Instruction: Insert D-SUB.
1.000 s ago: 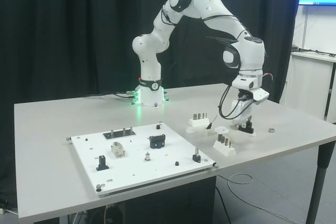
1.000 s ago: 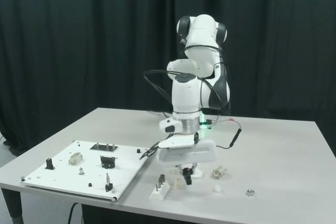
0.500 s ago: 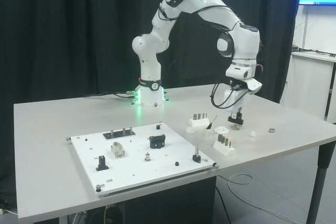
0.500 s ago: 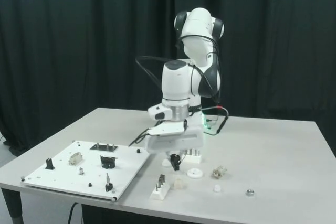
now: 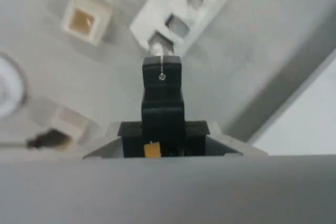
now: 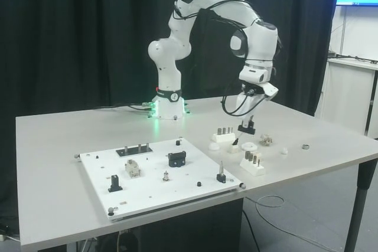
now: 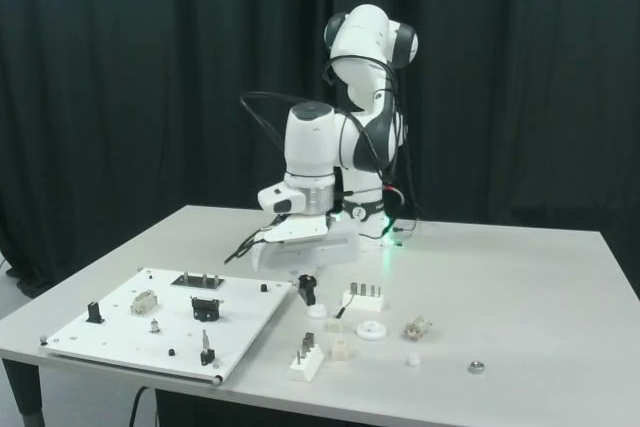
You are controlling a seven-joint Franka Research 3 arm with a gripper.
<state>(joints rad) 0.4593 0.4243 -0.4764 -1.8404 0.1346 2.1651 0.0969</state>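
Fingers [image 6: 246, 127] clamped on a small black D-SUB plug [image 5: 162, 90] hanging upright above the grey surface [image 6: 53, 140] near a white holder block [image 6: 225, 137], with the white square assembly board [image 7: 100, 335] lying well off toward the arm's base side, socket [image 6: 132, 169] presumably there.

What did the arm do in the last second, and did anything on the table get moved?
The pincer rose from the small parts near the table's edge, carrying a small black part, and swung toward the white board. The white blocks and the board's fittings stayed where they were.
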